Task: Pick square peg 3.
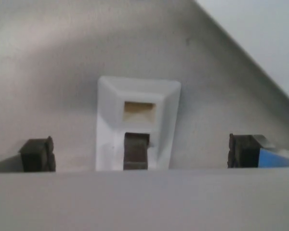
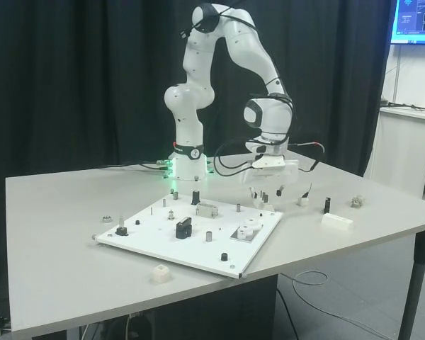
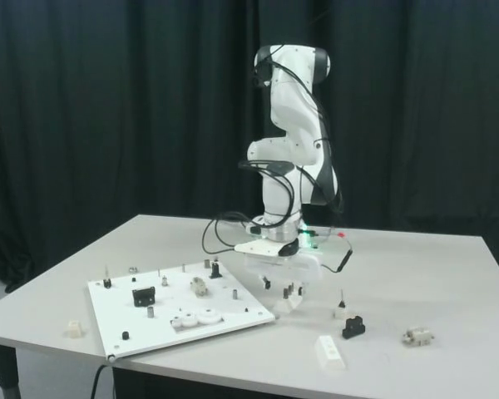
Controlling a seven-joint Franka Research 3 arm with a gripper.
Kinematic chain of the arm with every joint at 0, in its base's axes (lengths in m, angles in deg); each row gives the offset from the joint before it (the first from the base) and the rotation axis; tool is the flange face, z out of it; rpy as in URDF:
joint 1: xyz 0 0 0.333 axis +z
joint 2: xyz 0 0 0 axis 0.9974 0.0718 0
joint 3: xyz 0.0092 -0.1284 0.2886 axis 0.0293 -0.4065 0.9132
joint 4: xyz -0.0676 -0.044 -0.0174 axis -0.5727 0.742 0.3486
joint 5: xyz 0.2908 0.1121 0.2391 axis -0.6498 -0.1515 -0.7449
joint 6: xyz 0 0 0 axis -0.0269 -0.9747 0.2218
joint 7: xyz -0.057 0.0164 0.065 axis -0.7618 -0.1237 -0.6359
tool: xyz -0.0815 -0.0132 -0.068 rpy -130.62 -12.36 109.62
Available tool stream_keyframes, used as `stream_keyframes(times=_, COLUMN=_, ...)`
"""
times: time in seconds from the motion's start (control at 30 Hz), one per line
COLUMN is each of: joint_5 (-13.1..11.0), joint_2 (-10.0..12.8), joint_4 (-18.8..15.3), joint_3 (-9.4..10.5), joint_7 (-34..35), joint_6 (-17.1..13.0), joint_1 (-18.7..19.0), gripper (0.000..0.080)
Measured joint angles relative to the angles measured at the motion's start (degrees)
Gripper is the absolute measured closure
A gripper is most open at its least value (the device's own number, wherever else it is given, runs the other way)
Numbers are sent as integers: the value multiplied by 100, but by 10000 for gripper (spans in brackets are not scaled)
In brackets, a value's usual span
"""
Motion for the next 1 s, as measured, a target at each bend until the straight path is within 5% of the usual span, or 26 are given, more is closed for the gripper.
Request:
stream_keyframes(times=0.4, joint_5=-5, joint_2=113, joint_4=-19, joint_3=60, joint_7=59, joint_6=-92, joint_1=-10, gripper=3)
stream_keyframes(times=0.43, joint_5=-5, joint_2=115, joint_4=-22, joint_3=61, joint_7=59, joint_6=-92, joint_1=-12, gripper=94)
stream_keyframes(times=0.47, joint_5=-5, joint_2=116, joint_4=-23, joint_3=62, joint_7=59, joint_6=-92, joint_1=-14, gripper=94)
stream_keyframes(times=0.5, joint_5=-5, joint_2=116, joint_4=-25, joint_3=63, joint_7=59, joint_6=-92, joint_1=-16, gripper=236)
stream_keyframes(times=0.67, joint_5=-5, joint_2=116, joint_4=-27, joint_3=63, joint_7=59, joint_6=-92, joint_1=-23, gripper=236)
stream_keyframes(times=0.7, joint_5=-5, joint_2=116, joint_4=-27, joint_3=63, joint_7=58, joint_6=-92, joint_1=-24, gripper=416)
stream_keyframes(times=0.83, joint_5=-5, joint_2=116, joint_4=-27, joint_3=63, joint_7=53, joint_6=-92, joint_1=-26, gripper=416)
stream_keyframes(times=0.87, joint_5=-5, joint_2=116, joint_4=-27, joint_3=63, joint_7=53, joint_6=-92, joint_1=-27, gripper=578)
stream_keyframes(times=1.0, joint_5=-5, joint_2=113, joint_4=-27, joint_3=64, joint_7=53, joint_6=-92, joint_1=-27, gripper=578)
